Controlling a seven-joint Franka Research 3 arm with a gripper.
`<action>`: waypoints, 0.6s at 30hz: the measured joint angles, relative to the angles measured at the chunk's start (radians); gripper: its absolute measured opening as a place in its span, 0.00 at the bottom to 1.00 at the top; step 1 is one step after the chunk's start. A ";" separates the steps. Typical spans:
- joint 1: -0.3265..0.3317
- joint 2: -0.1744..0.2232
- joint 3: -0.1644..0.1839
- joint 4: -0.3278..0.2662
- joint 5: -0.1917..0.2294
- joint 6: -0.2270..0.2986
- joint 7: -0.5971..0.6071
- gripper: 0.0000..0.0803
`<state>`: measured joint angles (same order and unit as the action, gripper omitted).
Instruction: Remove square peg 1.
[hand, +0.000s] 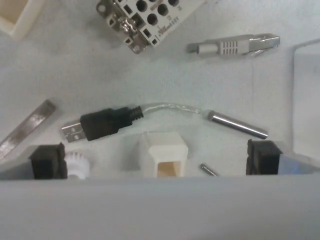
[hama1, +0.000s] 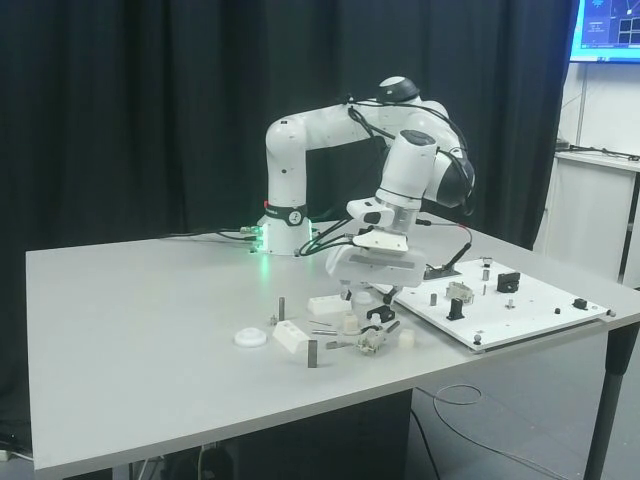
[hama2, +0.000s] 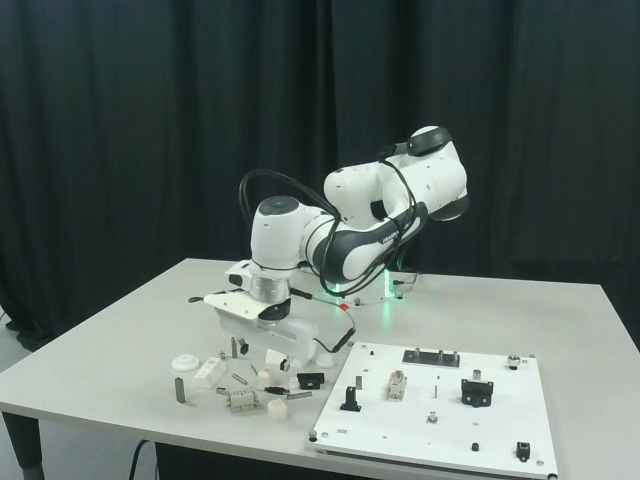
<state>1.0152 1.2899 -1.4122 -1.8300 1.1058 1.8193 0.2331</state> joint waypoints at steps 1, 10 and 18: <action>0.000 0.000 0.000 0.000 0.000 0.000 -0.001 1.00; 0.000 0.000 0.001 -0.003 0.006 0.009 -0.013 1.00; 0.000 0.000 0.004 -0.007 0.024 0.018 -0.021 1.00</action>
<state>1.0151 1.2899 -1.4081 -1.8374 1.1296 1.8376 0.2120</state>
